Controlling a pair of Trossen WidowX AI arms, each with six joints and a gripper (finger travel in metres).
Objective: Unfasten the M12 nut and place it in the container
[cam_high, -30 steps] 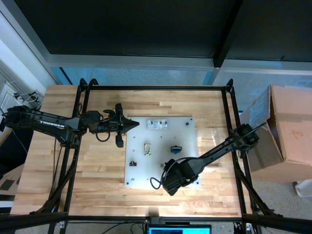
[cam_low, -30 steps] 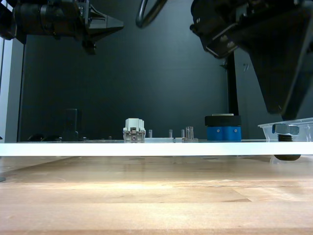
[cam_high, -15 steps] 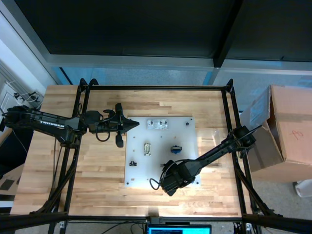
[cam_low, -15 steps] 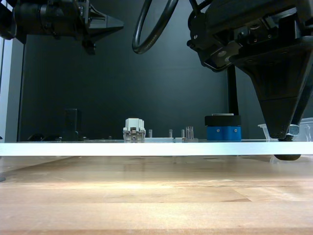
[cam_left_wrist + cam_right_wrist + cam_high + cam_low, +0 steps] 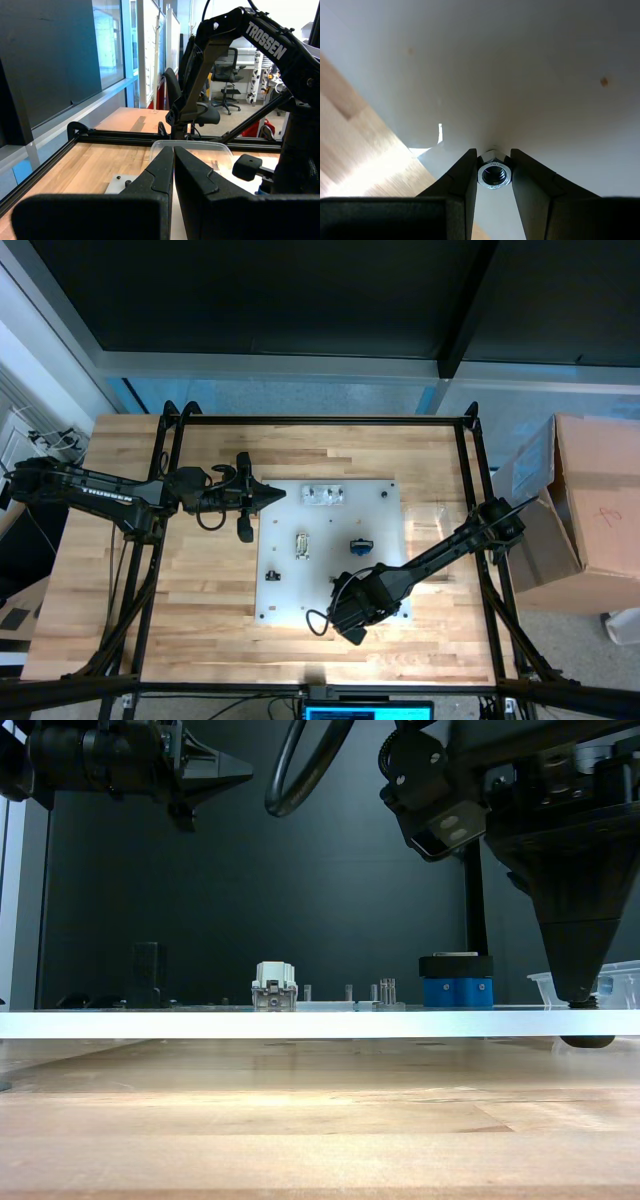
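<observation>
The silver M12 nut [image 5: 494, 175] sits between the right gripper's fingers [image 5: 465, 172], which press on its flats, with the white board [image 5: 520, 75] right behind it. In the low view my right gripper [image 5: 577, 998] points straight down at the stud's spot on the board's near right edge. Its tips hide the nut and most of the stud, so I cannot tell how far up the threads the nut sits. The clear container [image 5: 622, 978] stands just behind. My left gripper [image 5: 278, 495] hovers shut and holding nothing above the board's far left edge.
A white connector [image 5: 275, 990] and a blue-and-black block [image 5: 456, 982] stand mid-board. A black frame [image 5: 320, 421] rings the table. A cardboard box [image 5: 590, 510] sits off the table's right side. The clear tray [image 5: 192, 146] also shows past the left gripper's fingers.
The right gripper came down from above the bare-standing nut onto it and closed around it. Its wrist turned a little in the last half second. The left arm stayed still.
</observation>
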